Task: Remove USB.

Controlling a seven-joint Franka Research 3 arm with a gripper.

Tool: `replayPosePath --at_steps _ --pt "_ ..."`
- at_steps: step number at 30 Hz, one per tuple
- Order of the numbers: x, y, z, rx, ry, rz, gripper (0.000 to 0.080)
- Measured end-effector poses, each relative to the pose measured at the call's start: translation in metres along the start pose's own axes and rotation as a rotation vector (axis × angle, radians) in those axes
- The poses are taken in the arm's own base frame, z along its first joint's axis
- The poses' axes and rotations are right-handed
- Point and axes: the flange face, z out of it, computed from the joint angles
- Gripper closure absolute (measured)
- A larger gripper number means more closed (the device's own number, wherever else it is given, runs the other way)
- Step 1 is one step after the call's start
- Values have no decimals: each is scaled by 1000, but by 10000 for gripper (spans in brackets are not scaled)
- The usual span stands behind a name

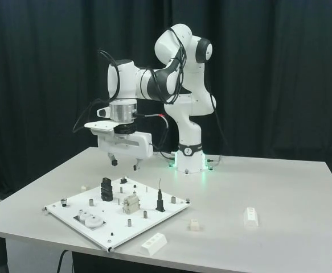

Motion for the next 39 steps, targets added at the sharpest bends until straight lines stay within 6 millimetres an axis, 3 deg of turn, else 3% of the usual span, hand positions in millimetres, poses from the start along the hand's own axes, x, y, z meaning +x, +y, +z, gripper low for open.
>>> replayPosePath --at_steps 39 --pt "-10 -7 11 -18 -7 81 3"
